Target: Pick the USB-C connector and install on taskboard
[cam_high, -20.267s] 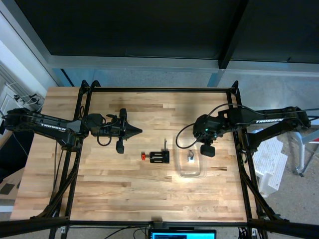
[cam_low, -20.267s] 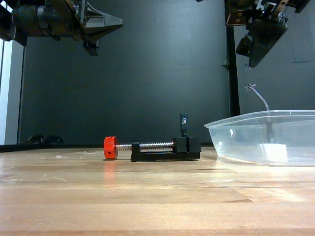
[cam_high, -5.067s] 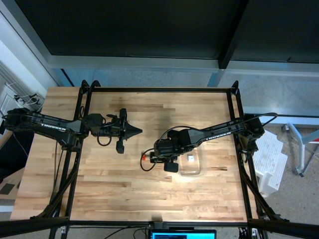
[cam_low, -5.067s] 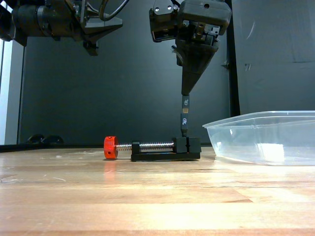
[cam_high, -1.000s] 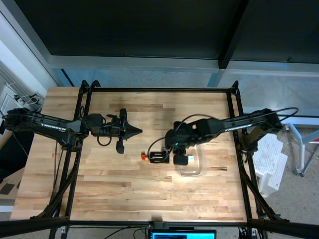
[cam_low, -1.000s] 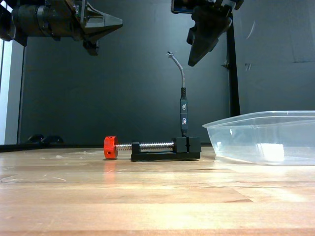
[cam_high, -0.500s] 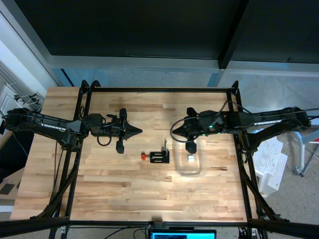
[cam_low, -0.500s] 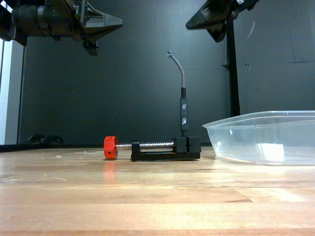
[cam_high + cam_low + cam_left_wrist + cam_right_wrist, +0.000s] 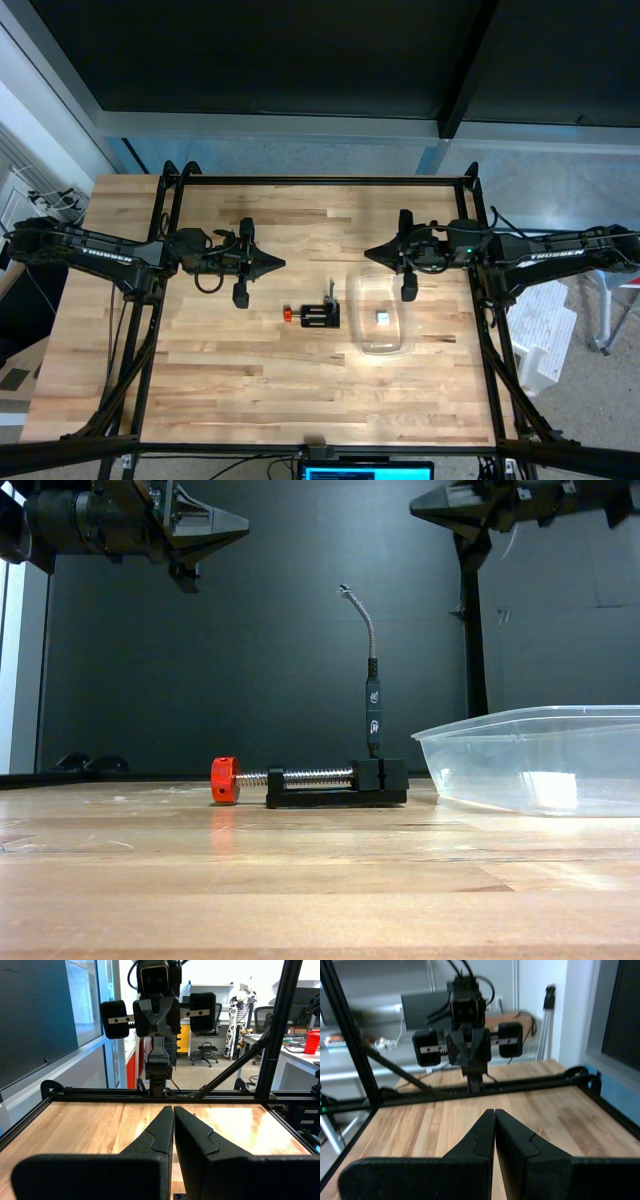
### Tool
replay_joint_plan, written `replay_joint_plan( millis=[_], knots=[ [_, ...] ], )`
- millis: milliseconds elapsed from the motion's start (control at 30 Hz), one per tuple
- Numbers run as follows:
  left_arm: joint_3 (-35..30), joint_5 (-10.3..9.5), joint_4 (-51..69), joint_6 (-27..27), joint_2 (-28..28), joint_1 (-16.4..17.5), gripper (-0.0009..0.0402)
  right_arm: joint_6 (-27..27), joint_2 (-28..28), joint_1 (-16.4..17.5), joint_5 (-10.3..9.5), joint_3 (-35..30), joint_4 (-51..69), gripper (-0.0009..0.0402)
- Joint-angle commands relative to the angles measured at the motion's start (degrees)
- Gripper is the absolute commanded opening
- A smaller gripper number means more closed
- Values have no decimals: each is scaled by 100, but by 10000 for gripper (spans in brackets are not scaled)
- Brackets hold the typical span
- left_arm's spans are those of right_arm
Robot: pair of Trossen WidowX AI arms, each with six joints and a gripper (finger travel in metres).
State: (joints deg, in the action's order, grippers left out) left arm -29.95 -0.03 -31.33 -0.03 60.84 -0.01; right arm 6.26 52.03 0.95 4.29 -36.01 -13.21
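Wooden table carries all items. Above its left half hangs the left gripper, fingers pressed together. The right gripper hangs high just beyond the tray, fingers likewise pressed together, holding nothing. The clear plastic tray sits right of centre and contains one small white square piece. The taskboard lies just left of the tray, apart from it. The USB-C connector stands upright on the taskboard's tray-side end.
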Motion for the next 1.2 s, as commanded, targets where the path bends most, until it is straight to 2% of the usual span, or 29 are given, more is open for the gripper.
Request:
replay_joint_plan(
  millis=[33,367,467,600,1067,1200],
  knots=[
    [0,0,0,0,2,2,0,20,-232,2,-116,363,-476,0],
    [0,0,0,0,2,2,0,63,-404,4,-144,782,-691,0],
    [0,0,-2,0,2,0,0,66,-404,4,-247,861,-885,0],
    [0,0,-2,0,2,0,0,66,-404,4,-289,881,-883,0],
    [0,0,-2,0,2,0,0,-74,-391,4,-282,881,-826,0],
    [0,0,-2,0,2,0,0,-61,-391,4,-216,881,-826,0]
  ],
)
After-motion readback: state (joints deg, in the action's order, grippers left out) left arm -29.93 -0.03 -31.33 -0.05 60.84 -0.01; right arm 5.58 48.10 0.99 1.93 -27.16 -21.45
